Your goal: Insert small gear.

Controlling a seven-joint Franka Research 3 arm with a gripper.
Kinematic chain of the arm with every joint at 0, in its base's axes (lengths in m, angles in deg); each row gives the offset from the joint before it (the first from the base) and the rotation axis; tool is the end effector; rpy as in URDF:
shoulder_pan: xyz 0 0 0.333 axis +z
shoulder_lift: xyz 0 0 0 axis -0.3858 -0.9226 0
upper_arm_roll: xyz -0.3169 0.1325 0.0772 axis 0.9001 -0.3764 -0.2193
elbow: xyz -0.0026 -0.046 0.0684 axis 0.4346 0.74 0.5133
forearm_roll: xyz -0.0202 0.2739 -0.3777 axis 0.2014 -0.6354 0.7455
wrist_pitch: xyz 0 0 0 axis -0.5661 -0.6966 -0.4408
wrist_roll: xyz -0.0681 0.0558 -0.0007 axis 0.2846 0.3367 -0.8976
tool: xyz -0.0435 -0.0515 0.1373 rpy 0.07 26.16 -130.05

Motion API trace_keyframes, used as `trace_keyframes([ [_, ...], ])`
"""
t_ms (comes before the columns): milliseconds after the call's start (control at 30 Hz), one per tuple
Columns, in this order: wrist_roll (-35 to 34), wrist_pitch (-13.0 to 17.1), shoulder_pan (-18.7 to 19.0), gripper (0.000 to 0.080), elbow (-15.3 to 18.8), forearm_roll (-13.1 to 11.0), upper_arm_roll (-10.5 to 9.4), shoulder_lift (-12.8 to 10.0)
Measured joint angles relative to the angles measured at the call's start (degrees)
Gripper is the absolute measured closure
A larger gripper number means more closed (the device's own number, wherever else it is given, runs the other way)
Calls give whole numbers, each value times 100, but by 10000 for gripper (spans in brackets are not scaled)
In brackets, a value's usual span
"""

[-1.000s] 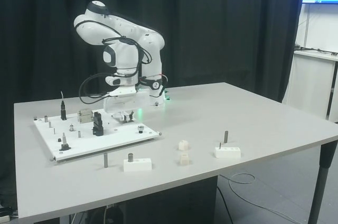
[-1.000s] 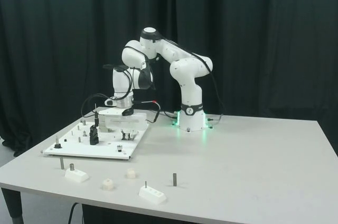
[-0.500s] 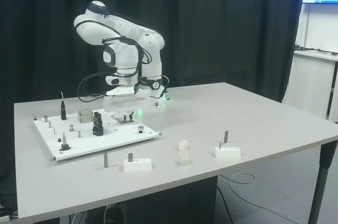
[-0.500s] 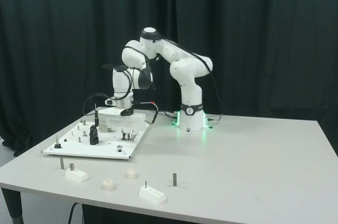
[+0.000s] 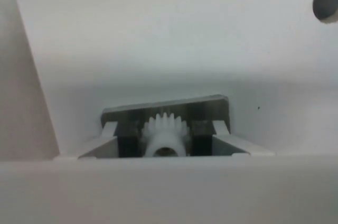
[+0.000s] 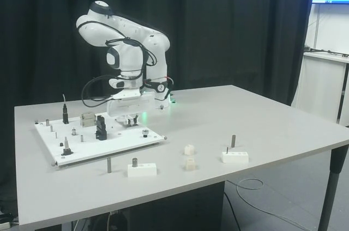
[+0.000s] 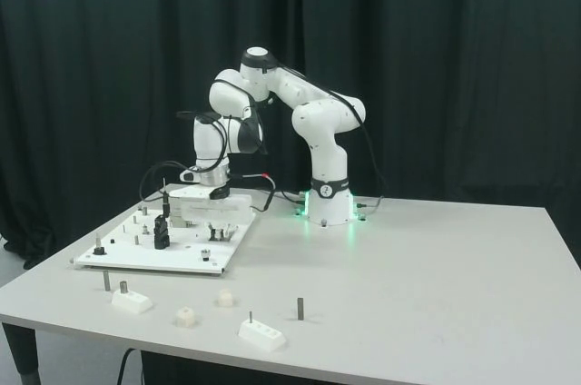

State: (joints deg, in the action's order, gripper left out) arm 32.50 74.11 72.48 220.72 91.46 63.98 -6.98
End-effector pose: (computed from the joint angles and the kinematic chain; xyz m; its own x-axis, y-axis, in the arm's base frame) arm 0.3741 -0.2669 0.1467 0.7238 -0.6898 -0.0173 -0.6898 -0.7239 0.0065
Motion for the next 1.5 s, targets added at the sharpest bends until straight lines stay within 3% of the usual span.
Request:
trace_keyframes([
  [500,1554,-7,12,607,-3,-7,8,0],
  [1500,714,118,29,607,-36,-8,73,12],
])
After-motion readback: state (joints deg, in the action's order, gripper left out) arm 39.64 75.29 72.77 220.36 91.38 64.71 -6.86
